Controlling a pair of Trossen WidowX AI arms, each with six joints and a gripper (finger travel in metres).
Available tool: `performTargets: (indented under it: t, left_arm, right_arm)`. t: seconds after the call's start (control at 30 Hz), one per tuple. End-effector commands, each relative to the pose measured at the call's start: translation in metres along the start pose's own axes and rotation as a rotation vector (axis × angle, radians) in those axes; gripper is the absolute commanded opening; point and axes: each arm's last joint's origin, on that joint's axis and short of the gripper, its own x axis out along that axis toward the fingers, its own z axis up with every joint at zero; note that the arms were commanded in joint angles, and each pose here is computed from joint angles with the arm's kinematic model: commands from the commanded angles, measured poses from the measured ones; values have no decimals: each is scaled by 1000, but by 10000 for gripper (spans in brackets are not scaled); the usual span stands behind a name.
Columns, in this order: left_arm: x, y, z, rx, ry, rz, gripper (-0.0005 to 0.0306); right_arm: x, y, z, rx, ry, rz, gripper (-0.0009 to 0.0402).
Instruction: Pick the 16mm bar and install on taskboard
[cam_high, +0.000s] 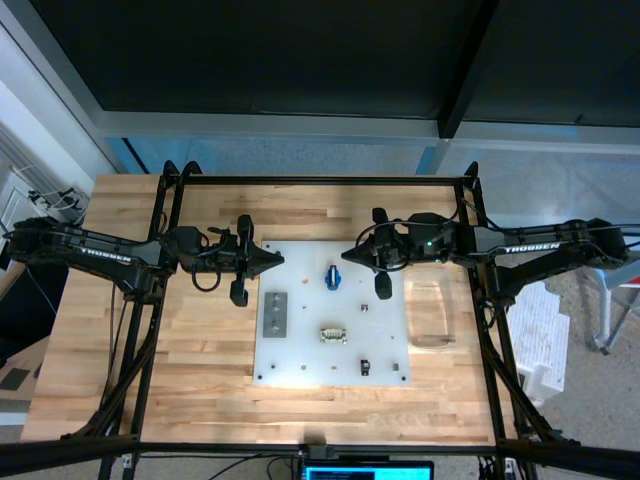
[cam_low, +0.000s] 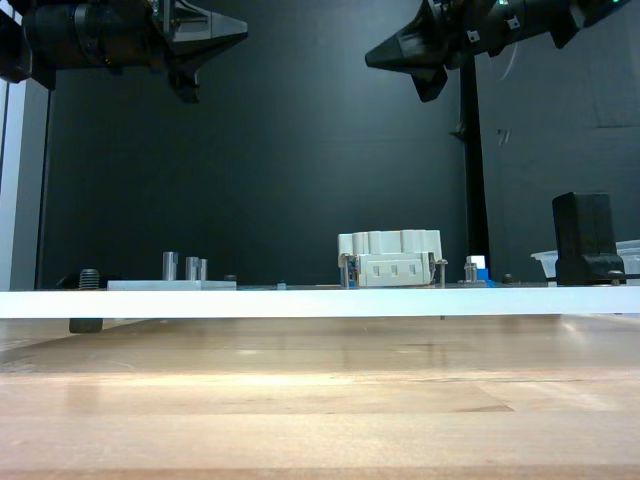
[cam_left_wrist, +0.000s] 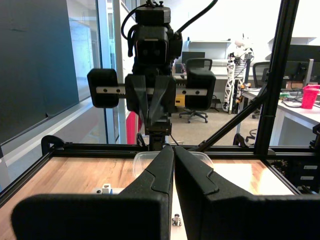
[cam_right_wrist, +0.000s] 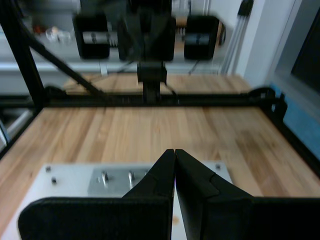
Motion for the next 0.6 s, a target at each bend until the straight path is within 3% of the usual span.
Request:
performTargets:
  t: [0.03, 0.6]
  left_arm:
    - [0, 0, 0, 0, 0, 0, 0]
    - [0, 0, 0, 0, 0, 0, 0]
  right_arm:
    - [-2, 1, 0, 2, -47, 25, 0]
    - [-13, 1, -21, 47, -238, 29, 0]
